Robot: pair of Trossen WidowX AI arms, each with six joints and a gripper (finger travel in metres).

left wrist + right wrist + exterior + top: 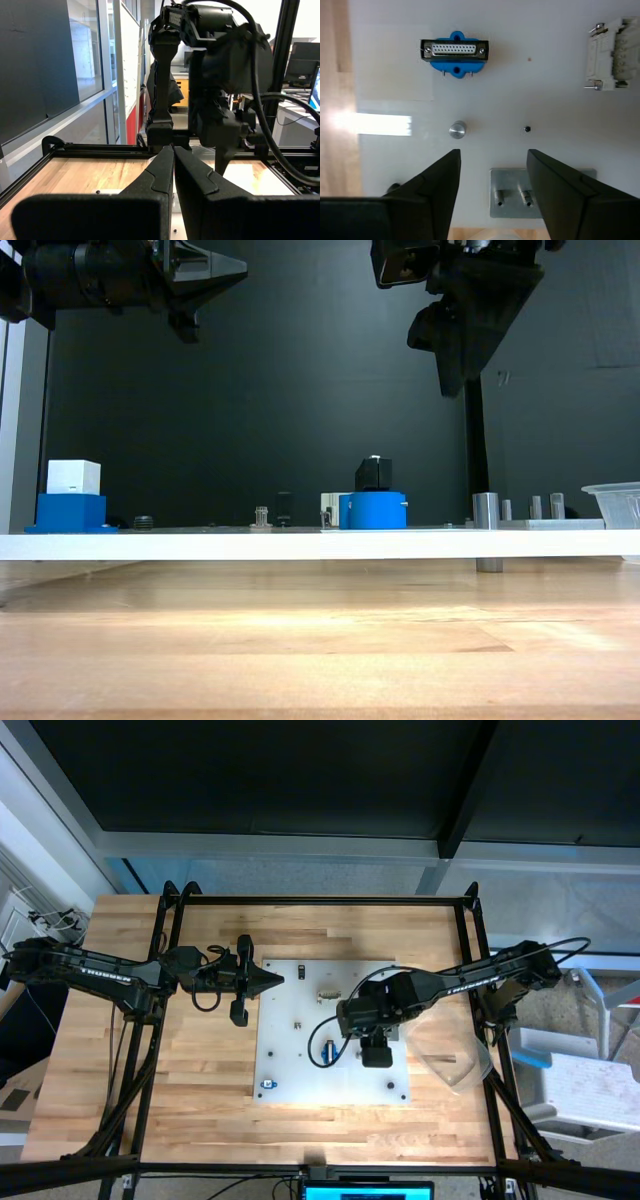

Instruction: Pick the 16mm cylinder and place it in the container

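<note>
The 16mm cylinder (pixel 457 129) is a short silver peg standing upright on the white board (pixel 560 100); in the low view the cylinder (pixel 486 510) stands near the board's right end. My right gripper (pixel 492 155) hangs open well above the board, pointing down, with the peg just beyond its fingertips and off toward one finger (pixel 437 182). In the low view the right gripper (pixel 455 380) is high over the peg. The clear container (pixel 452 1058) sits on the table off the board's right edge. My left gripper (pixel 272 978) hovers shut and empty at the board's far left corner.
A grey block (pixel 540 195) with thin pegs lies beside the cylinder, toward the container. A blue D-sub connector (pixel 454 52) and a white connector (pixel 612 52) sit farther along the board. A blue round part (pixel 372 510) and a blue base with a white cube (pixel 70 498) stand on the board.
</note>
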